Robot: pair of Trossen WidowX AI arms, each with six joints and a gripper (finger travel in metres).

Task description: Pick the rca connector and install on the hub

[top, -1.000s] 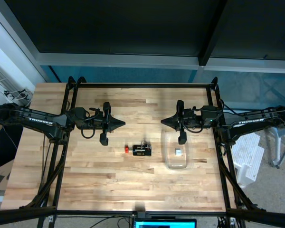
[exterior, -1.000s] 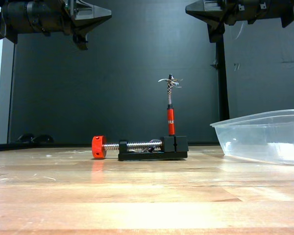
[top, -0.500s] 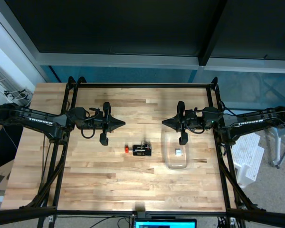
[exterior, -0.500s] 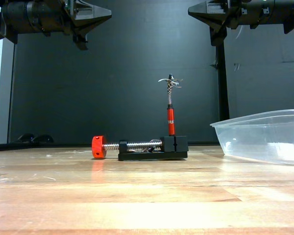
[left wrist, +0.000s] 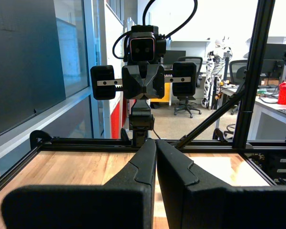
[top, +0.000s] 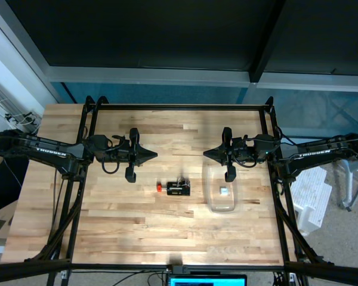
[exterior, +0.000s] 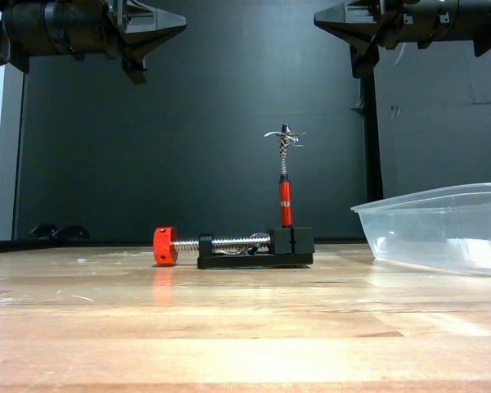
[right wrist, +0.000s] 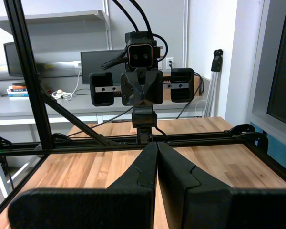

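Left end effector [top: 152,155] and right end effector [top: 206,154] hang clenched and empty above the worktop [top: 137,220], tips facing; below and between them, the rca connector [exterior: 285,201] stands upright on the hub [top: 179,189].

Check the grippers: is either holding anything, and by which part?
Nothing is held. The left gripper and right gripper are both shut and empty, high above the table. The RCA connector stands on the hub, untouched.

hub [exterior: 255,259] mid-table | connector [exterior: 285,205] apparently on it | tray [exterior: 442,229] right | left end effector [top: 154,155], right end effector [top: 205,154] above, apart
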